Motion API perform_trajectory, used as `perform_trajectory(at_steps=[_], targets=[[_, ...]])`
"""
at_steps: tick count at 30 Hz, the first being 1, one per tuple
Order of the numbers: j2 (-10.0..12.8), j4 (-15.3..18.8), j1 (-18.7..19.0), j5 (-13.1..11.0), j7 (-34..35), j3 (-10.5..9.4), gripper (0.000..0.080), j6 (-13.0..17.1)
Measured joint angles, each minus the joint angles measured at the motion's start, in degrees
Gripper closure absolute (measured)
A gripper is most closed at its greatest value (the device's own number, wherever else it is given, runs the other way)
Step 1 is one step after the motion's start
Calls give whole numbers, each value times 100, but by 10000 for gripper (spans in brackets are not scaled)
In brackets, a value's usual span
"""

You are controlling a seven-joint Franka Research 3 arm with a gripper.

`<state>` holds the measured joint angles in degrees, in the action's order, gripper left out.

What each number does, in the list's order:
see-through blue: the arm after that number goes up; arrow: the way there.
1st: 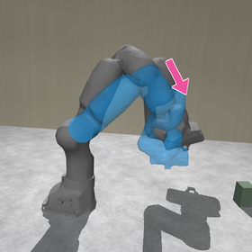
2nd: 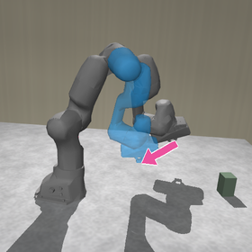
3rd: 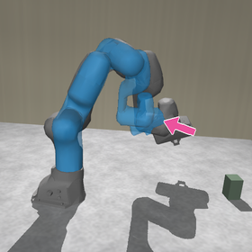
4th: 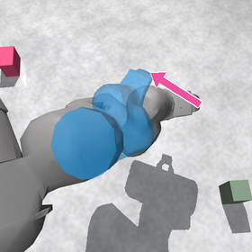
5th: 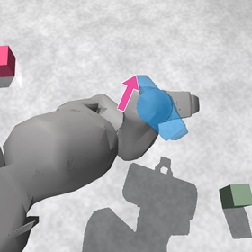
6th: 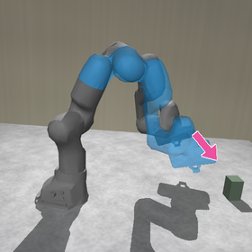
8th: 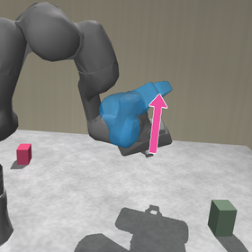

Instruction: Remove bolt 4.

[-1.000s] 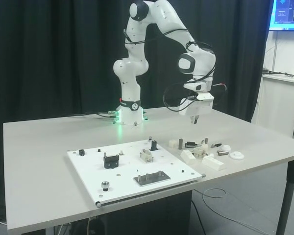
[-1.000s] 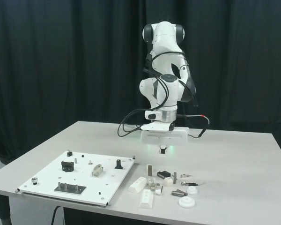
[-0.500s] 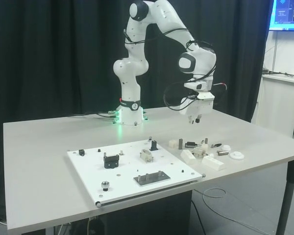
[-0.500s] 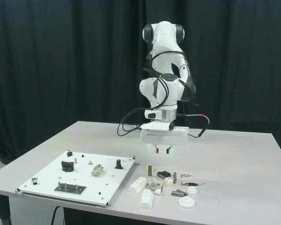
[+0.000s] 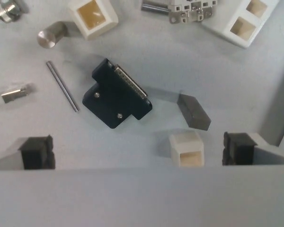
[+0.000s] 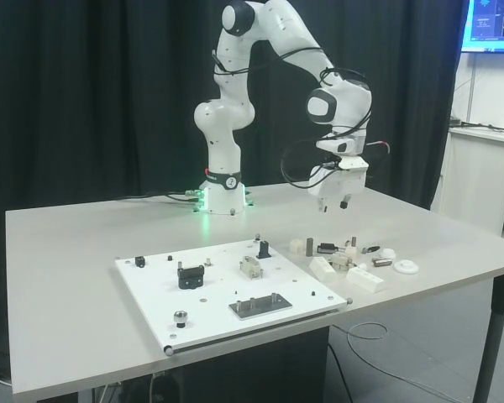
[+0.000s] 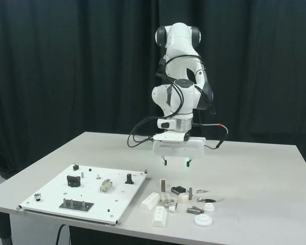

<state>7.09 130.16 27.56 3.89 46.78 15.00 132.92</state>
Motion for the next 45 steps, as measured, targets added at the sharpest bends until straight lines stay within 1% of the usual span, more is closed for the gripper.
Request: perform_trajectory(at_steps=[1, 2, 27, 45], targets=[[0, 0, 0, 0, 0, 0, 58, 0], [0, 0, 0, 0, 0, 0, 12, 0], [10, -2, -10, -5, -264, 0, 3, 40], [98, -2, -54, -5, -328, 5, 3, 131]])
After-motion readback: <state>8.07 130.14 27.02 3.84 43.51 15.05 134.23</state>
